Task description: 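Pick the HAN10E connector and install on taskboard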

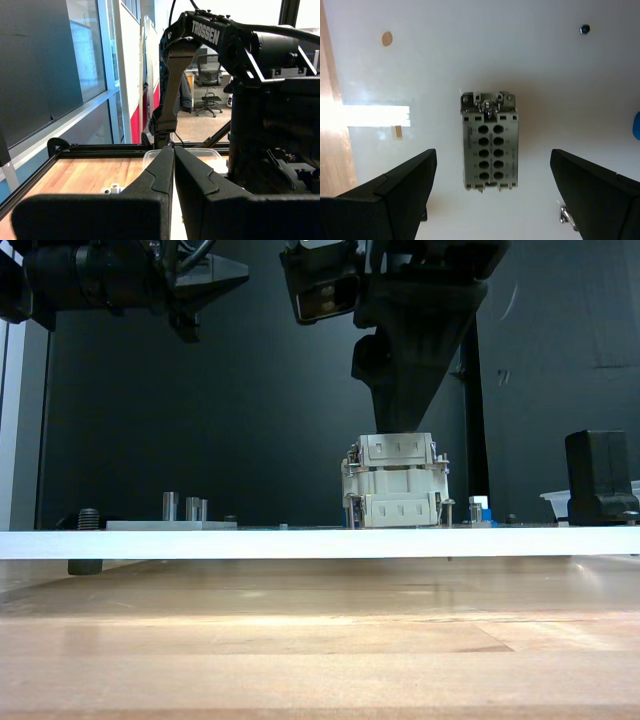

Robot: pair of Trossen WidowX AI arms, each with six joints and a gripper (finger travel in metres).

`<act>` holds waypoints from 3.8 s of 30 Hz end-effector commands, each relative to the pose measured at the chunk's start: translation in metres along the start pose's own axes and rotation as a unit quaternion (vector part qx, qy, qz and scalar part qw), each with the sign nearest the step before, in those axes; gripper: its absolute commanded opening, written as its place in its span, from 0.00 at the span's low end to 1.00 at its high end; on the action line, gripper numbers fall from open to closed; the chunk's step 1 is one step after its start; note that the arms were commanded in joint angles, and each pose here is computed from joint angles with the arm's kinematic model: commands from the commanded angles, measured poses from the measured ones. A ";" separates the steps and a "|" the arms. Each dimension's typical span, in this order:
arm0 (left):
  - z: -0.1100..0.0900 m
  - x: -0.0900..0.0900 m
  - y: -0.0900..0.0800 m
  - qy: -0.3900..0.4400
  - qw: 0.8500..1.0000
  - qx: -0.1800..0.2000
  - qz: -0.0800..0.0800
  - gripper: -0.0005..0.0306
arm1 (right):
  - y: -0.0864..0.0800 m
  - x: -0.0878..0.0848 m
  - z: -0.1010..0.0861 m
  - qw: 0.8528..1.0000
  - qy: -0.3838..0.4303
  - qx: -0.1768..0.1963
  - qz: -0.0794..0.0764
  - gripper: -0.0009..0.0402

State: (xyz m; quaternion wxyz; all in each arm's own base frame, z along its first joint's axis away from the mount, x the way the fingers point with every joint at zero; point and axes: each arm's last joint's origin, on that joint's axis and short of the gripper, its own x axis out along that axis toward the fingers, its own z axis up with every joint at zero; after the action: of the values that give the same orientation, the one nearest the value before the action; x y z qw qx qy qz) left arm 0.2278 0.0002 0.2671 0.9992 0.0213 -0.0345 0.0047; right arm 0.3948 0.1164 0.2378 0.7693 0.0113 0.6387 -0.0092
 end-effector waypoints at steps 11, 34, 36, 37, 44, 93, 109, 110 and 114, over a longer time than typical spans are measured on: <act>0.000 0.000 0.000 0.000 1.000 0.000 0.000 0.02 | -0.002 -0.013 -0.002 1.000 -0.014 0.000 0.001 0.81; 0.000 0.000 0.000 0.000 1.000 0.000 0.000 0.02 | -0.039 -0.071 -0.026 0.997 -0.073 -0.016 0.006 0.78; 0.000 0.000 0.000 0.000 1.000 0.000 0.000 0.02 | -0.048 -0.076 -0.031 0.997 -0.081 -0.016 0.005 0.76; 0.000 0.000 0.000 0.000 1.000 0.000 0.000 0.02 | -0.052 -0.079 -0.034 0.996 -0.084 -0.016 0.003 0.74; 0.000 0.000 0.000 0.000 1.000 0.000 0.000 0.02 | -0.087 -0.098 -0.056 0.990 -0.142 0.008 -0.002 0.58; 0.000 0.000 0.000 0.000 1.000 0.000 0.000 0.02 | -0.126 -0.105 -0.166 0.788 -0.615 0.030 -0.005 0.02; 0.000 0.000 0.000 0.000 1.000 0.000 0.000 0.02 | -0.126 -0.089 -0.177 0.773 -0.634 0.039 0.010 0.02; 0.000 0.000 0.000 0.000 1.000 0.000 0.000 0.02 | -0.126 -0.090 -0.177 0.771 -0.636 0.039 0.010 0.02; 0.000 0.000 0.000 0.000 1.000 0.000 0.000 0.02 | -0.125 -0.088 -0.176 0.764 -0.645 0.032 0.018 0.02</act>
State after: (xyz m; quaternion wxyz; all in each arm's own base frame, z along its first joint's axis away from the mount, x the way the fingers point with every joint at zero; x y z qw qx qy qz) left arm 0.2279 0.0002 0.2672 0.9992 0.0211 -0.0347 0.0047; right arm 0.2018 -0.0037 0.2923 0.9989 0.0400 -0.0073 -0.0234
